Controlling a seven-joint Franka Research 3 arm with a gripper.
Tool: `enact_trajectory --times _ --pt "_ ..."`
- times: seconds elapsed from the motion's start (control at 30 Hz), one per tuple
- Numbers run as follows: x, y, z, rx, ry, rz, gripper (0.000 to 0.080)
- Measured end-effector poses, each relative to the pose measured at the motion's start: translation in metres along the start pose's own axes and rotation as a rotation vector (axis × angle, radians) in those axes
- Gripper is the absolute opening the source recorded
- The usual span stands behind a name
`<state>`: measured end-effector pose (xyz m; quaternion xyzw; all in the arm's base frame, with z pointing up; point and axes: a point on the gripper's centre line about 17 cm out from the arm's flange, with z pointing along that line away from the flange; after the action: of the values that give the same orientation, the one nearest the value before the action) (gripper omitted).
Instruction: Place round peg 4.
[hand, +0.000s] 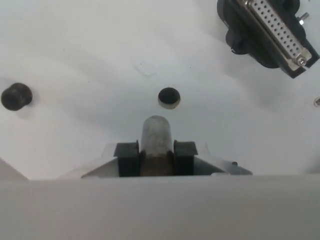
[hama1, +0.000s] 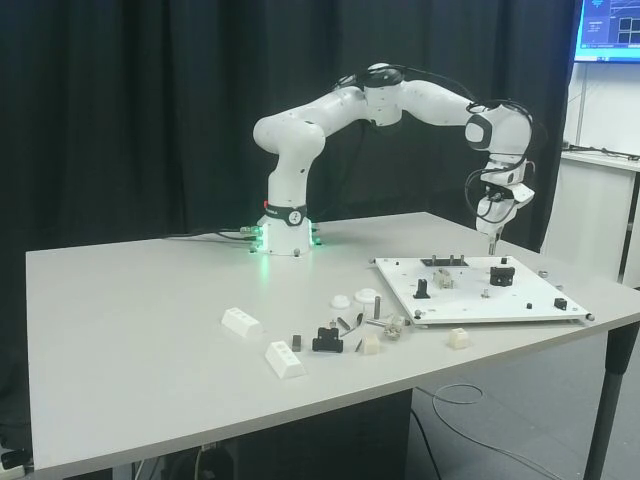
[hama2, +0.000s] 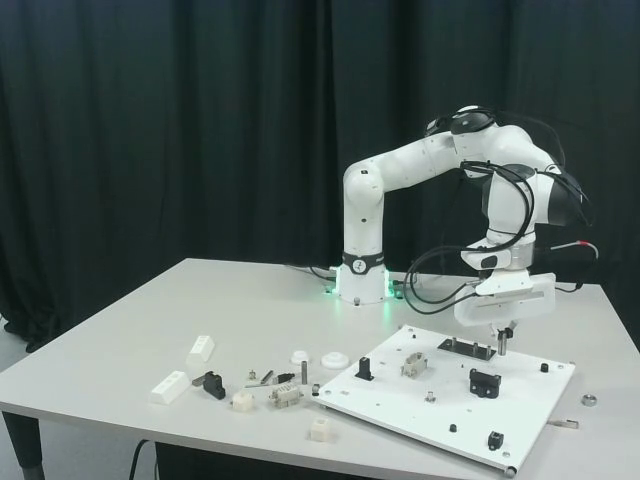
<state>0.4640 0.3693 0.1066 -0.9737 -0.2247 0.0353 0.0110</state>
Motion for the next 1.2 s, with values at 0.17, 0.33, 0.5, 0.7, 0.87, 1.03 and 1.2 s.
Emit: enact_trajectory --times 0.17,0.33,0.5,0.7,0.87,1.03,1.2 --pt "0.001 0.000 0.000 -0.002 0.002 -0.001 0.0143" --pt "0.004 0.000 -0.002 -0.006 0.011 -0.004 0.0143" --pt "0.013 -0.006 -0.005 -0.010 0.034 -0.009 0.0143" --pt "0.028 -0.027 -0.008 0.002 0.068 -0.009 0.0143" --pt "0.043 -0.049 -0.009 0.006 0.094 -0.020 0.0143" --pt "0.059 -0.070 -0.006 0.012 0.113 -0.023 0.0143" --pt "0.073 -0.086 0.001 0.017 0.121 -0.031 0.0143"
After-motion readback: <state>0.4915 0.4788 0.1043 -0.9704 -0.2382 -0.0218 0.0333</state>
